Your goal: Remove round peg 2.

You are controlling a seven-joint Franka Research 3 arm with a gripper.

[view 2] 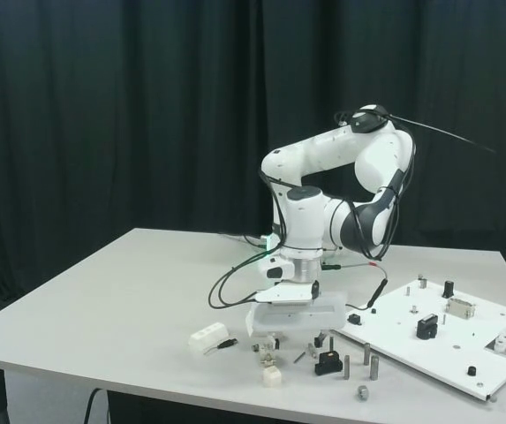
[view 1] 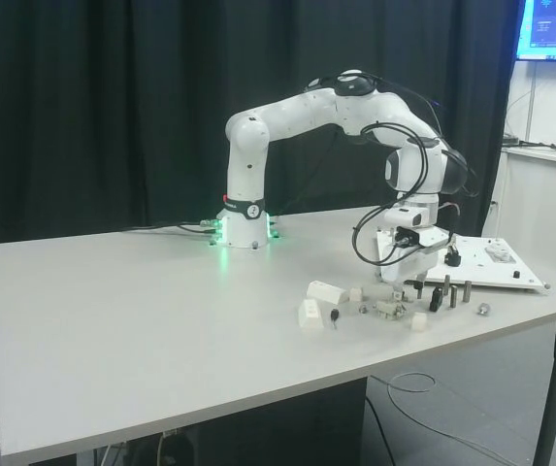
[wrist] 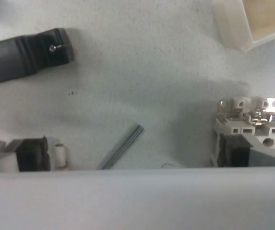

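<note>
wrist view: a thin grey peg point(wrist: 123, 146) lies flat on the tabletop point(wrist: 151, 72), probably already out; gripper point(view 1: 408, 254) hovers above, fingers' state cannot tell, white board point(view 2: 438, 340) beside.

grey counter point(view 1: 142, 311) stretching wide under everything, black curtain point(view 2: 129, 115) hanging behind it. over on the far side sits a white board point(view 2: 464, 349), flat on the counter, carrying a couple of small black blocks and a white round piece near its outer corner. loose parts scattered just in front of the board: a white box point(view 2: 207, 338) with a short black plug beside it, a small white cube point(view 2: 271, 375) near the counter's edge, a black block point(view 2: 328, 362) close by, upright grey pins point(view 2: 373, 367) next to that. from the wrist camera, a white connector with metal clips point(wrist: 252, 117), a thin grey rod point(wrist: 123, 146) lying flat apart from it, and a black handle-like part point(wrist: 31, 52).
</note>
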